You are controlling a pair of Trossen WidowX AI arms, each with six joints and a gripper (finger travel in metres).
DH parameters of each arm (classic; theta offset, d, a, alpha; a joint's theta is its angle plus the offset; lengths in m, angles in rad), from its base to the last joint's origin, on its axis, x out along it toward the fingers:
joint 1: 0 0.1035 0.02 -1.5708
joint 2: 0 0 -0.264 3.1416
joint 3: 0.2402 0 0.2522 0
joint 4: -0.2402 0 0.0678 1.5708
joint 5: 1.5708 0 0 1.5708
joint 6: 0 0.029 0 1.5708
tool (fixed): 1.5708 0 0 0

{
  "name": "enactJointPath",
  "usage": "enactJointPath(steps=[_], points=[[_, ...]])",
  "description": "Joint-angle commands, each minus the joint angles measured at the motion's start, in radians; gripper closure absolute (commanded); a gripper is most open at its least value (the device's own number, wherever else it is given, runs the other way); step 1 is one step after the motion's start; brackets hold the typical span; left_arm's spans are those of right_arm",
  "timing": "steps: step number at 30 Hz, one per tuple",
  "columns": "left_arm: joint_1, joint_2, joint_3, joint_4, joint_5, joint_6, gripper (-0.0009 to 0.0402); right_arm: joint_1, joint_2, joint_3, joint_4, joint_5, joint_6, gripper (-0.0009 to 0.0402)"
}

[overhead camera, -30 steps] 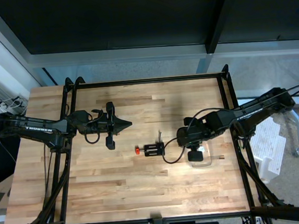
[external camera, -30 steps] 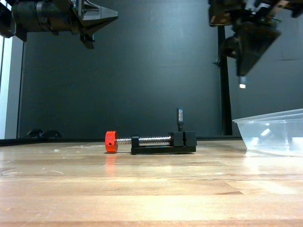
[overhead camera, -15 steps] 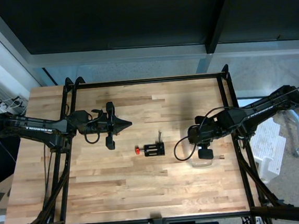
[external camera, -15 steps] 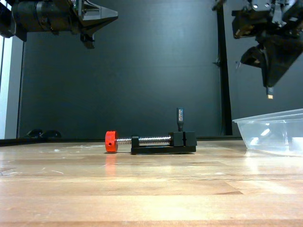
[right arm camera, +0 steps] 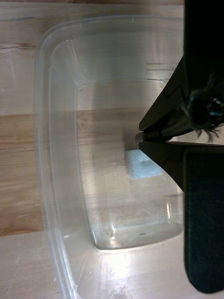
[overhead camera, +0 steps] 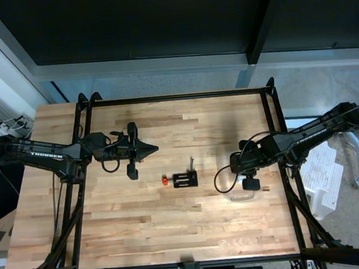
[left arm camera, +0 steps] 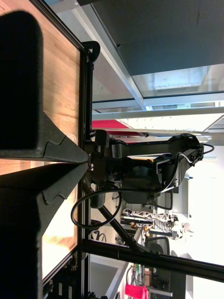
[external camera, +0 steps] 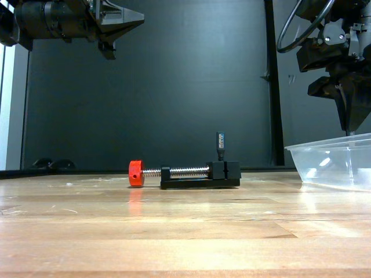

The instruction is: Remove the USB-C connector from taskboard and place in the container

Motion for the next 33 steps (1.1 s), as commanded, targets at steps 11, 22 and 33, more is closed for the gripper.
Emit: enactJointPath(steps=[11, 22, 33], points=[[0.0, 0.0, 0.0, 0.0, 0.0, 0.0, 0.0393, 0.0, 0.001, 0.002, 0.018, 0.002, 0.012, 0.031], [0.0, 0.0, 0.0, 0.0, 0.0, 0.0, 0.0393, 0.0, 0.0, 0.002, 0.019, 0.0, 0.02, 0.0251], [0.0, 0.0, 0.0, 0.0, 0.0, 0.0, 0.0393, 0.0, 0.0, 0.097, -0.049, -0.003, 0.024, 0.0235]])
